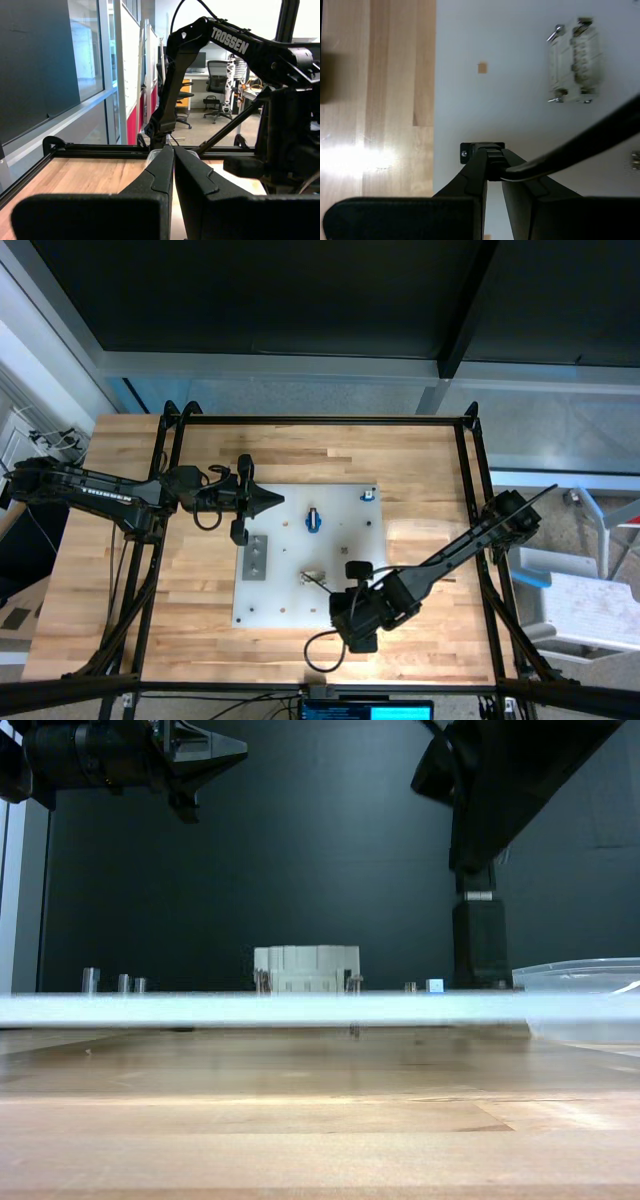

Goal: Remove the USB connector from the USB hub and place in the container

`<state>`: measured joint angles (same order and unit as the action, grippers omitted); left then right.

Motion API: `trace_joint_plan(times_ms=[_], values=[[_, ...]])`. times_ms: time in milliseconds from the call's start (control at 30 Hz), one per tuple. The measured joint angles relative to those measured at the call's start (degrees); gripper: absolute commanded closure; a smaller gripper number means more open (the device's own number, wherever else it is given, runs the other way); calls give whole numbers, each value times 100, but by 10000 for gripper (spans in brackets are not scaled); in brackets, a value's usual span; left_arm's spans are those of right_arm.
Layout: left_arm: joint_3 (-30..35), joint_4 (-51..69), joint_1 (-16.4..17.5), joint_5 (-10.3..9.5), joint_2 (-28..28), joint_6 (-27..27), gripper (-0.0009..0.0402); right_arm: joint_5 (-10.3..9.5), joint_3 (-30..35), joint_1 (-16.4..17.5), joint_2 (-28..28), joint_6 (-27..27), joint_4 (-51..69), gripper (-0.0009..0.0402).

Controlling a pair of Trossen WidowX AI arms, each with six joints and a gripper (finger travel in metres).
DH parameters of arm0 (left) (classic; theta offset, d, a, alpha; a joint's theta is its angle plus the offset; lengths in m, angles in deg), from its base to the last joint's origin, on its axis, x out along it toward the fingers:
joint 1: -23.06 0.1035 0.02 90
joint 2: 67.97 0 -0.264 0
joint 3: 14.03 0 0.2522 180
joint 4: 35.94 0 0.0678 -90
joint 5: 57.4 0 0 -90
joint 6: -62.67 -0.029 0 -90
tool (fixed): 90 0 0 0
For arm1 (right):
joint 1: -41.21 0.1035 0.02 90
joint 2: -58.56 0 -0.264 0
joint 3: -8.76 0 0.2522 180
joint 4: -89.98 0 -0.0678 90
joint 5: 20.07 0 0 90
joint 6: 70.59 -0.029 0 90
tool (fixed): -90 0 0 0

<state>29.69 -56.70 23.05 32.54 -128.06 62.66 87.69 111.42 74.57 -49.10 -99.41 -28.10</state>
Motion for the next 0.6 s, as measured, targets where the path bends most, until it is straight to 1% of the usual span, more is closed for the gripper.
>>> trace_joint_plan(times_ms=[200, 333, 467, 600], values=[[-2, 0, 0, 0, 0, 0, 393, 85, -420, 90, 219, -216, -450, 393], [0, -2, 0, 2, 0, 0, 392, 247, -761, 140, 459, -358, -944, 393], [-2, 0, 0, 0, 0, 2, 392, 247, -1110, 170, 575, -496, -1158, 393], [-2, 0, 0, 2, 0, 0, 393, 254, -1145, 177, 632, -505, -1169, 393]])
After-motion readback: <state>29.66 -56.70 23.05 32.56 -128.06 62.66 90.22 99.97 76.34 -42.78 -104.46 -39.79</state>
